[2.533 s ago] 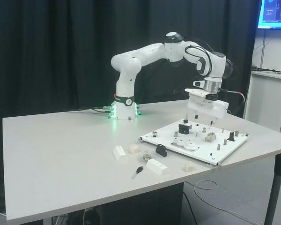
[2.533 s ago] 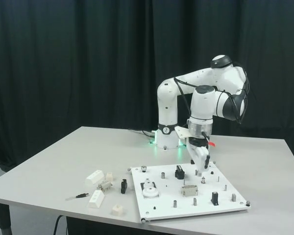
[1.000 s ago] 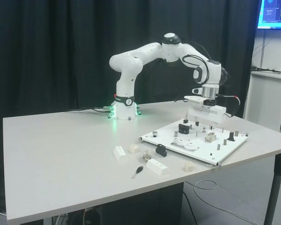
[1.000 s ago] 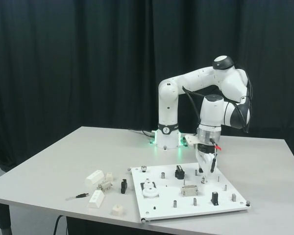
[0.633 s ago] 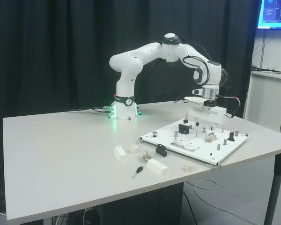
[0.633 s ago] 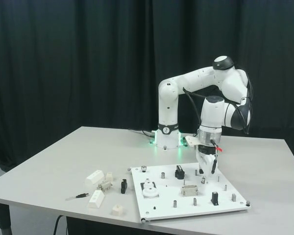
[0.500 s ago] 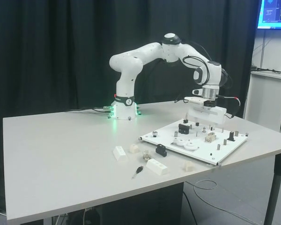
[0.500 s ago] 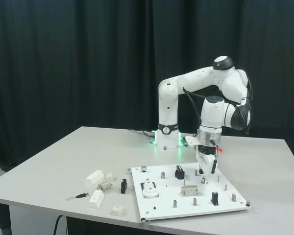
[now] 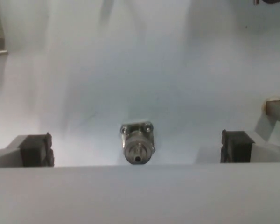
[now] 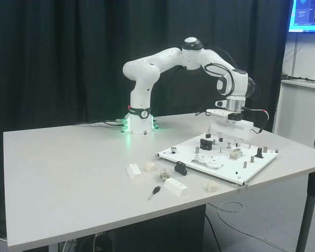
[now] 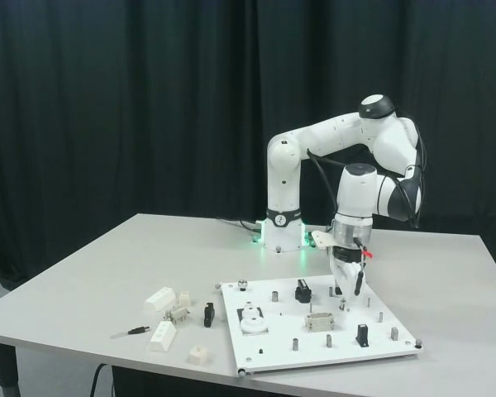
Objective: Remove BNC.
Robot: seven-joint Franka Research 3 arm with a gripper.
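The gripper (image 11: pixel 345 299) hangs low over the white board (image 11: pixel 273 349), its 2 fingers (image 9: pixel 36 150) spread wide and holding nothing. The BNC (image 9: pixel 138 143) stands upright on the board, seated between those fingers with clear space on both sides, touched by neither

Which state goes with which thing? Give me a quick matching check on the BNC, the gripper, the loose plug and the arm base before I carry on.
Things:
1. BNC
2. gripper
3. plug
4. arm base

States:
A. lying on the grey table, off the white board
B. open, above the board
C. lit green
D. upright on the board, between the fingers

Pairs: 1-D, 2-B, 3-A, 4-C.
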